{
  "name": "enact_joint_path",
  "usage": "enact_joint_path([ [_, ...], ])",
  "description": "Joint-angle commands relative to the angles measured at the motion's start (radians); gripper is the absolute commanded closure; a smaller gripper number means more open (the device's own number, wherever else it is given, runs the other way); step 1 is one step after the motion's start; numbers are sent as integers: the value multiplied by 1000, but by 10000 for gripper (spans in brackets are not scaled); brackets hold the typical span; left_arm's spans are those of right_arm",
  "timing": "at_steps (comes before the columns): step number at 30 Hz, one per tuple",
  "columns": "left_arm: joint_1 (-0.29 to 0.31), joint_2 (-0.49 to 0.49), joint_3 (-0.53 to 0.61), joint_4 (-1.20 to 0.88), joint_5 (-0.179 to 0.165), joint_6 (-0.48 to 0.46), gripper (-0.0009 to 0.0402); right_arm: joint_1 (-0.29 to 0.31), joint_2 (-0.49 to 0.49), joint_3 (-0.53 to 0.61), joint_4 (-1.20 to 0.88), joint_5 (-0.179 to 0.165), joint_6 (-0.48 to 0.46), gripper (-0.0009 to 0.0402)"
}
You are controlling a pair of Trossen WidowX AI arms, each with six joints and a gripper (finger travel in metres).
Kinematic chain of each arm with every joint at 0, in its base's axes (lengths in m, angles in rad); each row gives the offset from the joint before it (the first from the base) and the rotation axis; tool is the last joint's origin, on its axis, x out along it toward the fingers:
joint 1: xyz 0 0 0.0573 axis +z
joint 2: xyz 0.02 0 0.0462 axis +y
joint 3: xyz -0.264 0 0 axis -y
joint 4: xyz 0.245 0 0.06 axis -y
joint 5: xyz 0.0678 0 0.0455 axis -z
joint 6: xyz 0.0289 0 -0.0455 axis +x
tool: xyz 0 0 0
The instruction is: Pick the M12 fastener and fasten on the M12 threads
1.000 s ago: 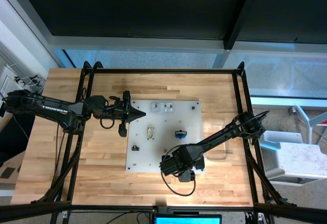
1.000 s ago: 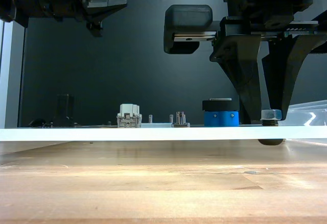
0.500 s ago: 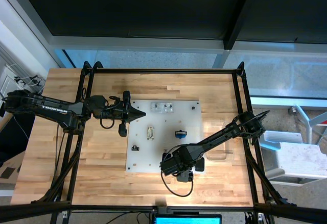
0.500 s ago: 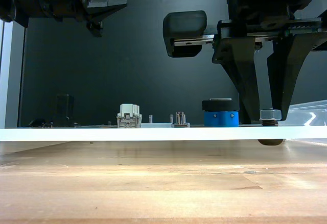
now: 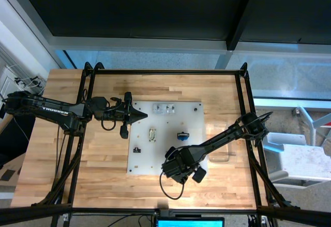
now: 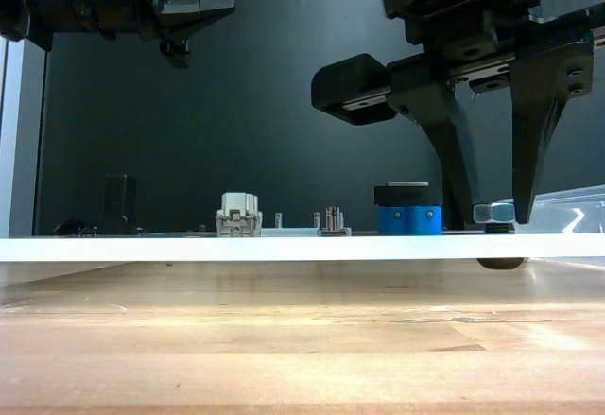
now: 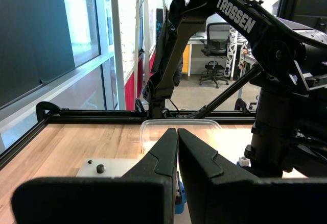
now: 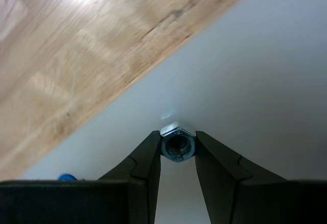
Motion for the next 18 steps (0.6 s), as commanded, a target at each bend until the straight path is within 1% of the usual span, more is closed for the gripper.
enact_joint_path([
  [1,0,0,0,0,0,0,393,-1,1,0,3,4,115,366],
  [6,0,0,0,0,0,0,393,-1,1,0,3,4,322,365],
  [9,0,0,0,0,0,0,393,-1,1,0,3,4,467,366],
  [13,0,0,0,0,0,0,393,-1,1,0,3,4,638,366],
  [18,0,0,0,0,0,0,393,-1,1,0,2,4,816,366],
])
